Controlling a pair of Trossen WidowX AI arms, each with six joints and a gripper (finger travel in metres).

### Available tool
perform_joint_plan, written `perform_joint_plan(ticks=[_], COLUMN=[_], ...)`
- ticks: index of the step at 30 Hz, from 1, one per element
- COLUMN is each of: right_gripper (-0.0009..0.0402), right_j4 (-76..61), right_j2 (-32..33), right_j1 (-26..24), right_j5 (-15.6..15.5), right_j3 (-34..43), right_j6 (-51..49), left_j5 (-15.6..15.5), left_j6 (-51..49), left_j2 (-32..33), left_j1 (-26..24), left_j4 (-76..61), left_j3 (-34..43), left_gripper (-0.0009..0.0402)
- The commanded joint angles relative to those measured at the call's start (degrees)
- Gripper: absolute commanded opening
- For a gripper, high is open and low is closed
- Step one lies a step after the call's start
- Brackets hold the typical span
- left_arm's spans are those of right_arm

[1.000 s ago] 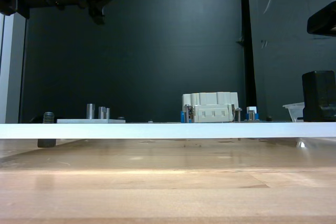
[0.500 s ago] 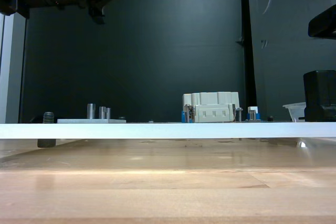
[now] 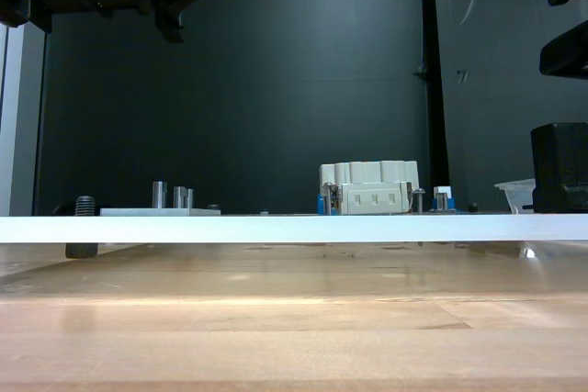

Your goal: Pick the 16mm bar and install on taskboard

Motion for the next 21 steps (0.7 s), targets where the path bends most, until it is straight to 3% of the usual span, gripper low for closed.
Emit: perform_joint_plan(ticks=[1,13,21], right_gripper=[0.0004,0.0011,0.0099], right_j4=[0.24,1.2,1.09], right_j2=[0.68,1.18,0.76], right_j1=[-0.02,0.0,-0.02], right_j5=[0.35,1.14,1.01], right_j3=[-0.17,-0.72,-0.7], right_j6=[0.07,0.04,0.04], left_j5=[0.0,0.02,0.02], left_j6=[0.0,0.0,0.0], left_j2=[0.0,0.0,0.0], left_j1=[0.0,0.0,0.02], left_j4=[0.0,0.0,0.0], left_j3=[0.0,0.0,0.0], left_gripper=[0.0,0.0,0.0])
